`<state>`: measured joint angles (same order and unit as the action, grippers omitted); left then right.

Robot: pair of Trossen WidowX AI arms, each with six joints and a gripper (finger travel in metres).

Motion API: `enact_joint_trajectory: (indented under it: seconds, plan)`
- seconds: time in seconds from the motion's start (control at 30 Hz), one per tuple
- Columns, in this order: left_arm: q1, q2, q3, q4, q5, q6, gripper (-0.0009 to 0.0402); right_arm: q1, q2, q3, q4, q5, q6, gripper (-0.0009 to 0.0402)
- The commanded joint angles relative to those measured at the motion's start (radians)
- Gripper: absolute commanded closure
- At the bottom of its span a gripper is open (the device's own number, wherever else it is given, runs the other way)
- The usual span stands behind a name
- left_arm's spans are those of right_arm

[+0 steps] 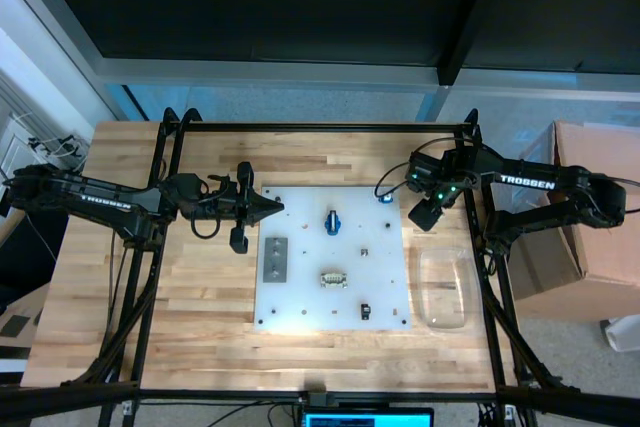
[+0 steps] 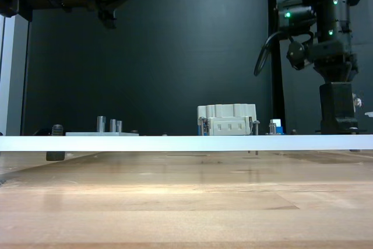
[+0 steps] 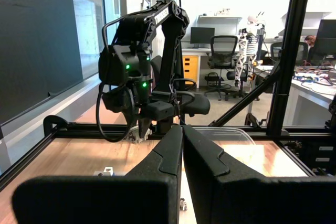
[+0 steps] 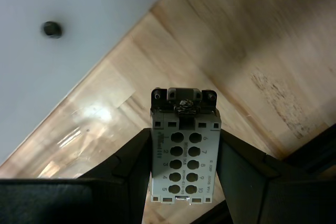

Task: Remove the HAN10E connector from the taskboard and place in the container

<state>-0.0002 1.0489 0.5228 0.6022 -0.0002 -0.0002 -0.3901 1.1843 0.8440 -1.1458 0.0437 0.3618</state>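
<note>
Nearest the counter's front edge, on the right, lies the clear plastic container (image 1: pixel 441 297), flat on the wood just beside the white taskboard (image 1: pixel 300 297). Nothing can be seen inside it. On the board's near half a pale connector housing (image 2: pixel 227 119) sits upright in its seat, with a grey metal block (image 1: pixel 275 259) to its left.

Farther back, the right hand (image 1: pixel 424 212) hangs over the bare counter just off the board's far right corner, beyond the container. Its fingers are clamped on the HAN10E connector (image 4: pixel 183 150), whose ten numbered sockets face the wrist camera. The part is held square between the fingers and is clear of the board, with wood beneath it.

The left hand (image 1: pixel 272 205) hovers high over the board's far left edge with its fingers pressed together and nothing between them.

Extraction looks done, and the carry to the container is the step in hand. The next move calls for bringing the right hand toward the counter's near edge until it is above the container, then lowering it and parting the fingers.
</note>
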Motion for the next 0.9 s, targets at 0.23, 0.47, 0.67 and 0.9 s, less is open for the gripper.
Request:
enact_joint_trajectory:
  seconds: [0.23, 0.47, 0.67, 0.9]
  plan:
    - [0.0, 0.0, 0.0, 0.0, 0.0, 0.0, 0.0393, -0.031, 0.001, -0.113, 0.124, 0.027, 0.027, 0.0366]
    - [0.0, 0.0, 0.0, 0.0, 0.0, 0.0, 0.0393, -0.032, 0.001, -0.167, 0.177, 0.027, 0.045, 0.0315]
    - [0.0, 0.0, 0.0, 0.0, 0.0, 0.0, 0.0393, -0.032, 0.001, -0.177, 0.183, 0.036, 0.05, 0.0278]
    - [0.0, 0.0, 0.0, 0.0, 0.0, 0.0, 0.0393, -0.032, 0.001, -0.18, 0.183, 0.036, 0.049, 0.023]
